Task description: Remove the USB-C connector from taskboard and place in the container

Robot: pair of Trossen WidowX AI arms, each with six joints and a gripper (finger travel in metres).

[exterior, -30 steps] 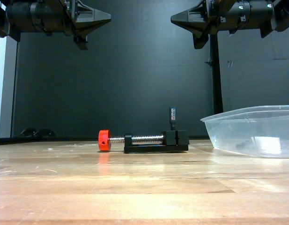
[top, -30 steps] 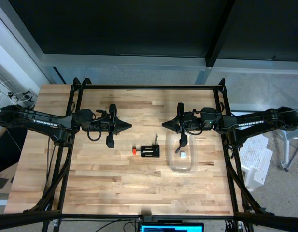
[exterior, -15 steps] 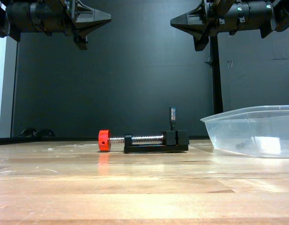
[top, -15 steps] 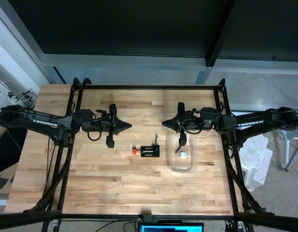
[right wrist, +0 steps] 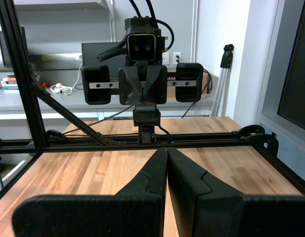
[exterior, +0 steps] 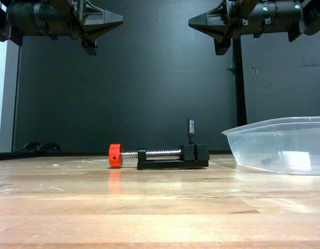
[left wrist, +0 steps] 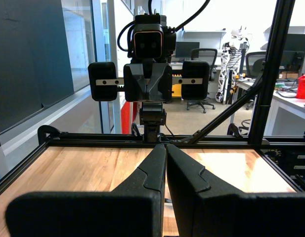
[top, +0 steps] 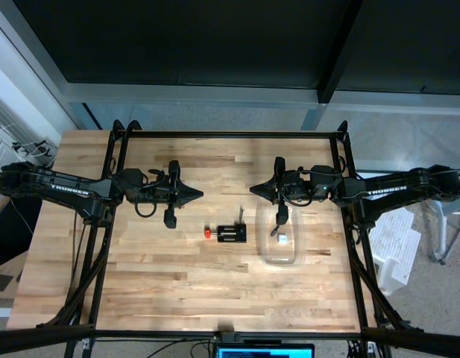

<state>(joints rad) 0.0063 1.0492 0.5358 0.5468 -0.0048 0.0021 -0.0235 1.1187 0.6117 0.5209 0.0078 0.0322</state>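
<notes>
Low view: I see USB-C connector (exterior: 191, 127) upright in taskboard (exterior: 172, 157), below, between both end effectors.
Left end effector (exterior: 120, 19): fully closed, empty, high above tabletop (exterior: 149, 207).
Right end effector (exterior: 192, 22): fully closed, empty.

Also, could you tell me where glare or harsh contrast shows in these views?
High view: even light. Low view: left gripper and right gripper hang high, dark against a dark backdrop; glare on the container; the taskboard reflects on the table. Wrist views: bright backgrounds, shut fingers nearly black.
</notes>
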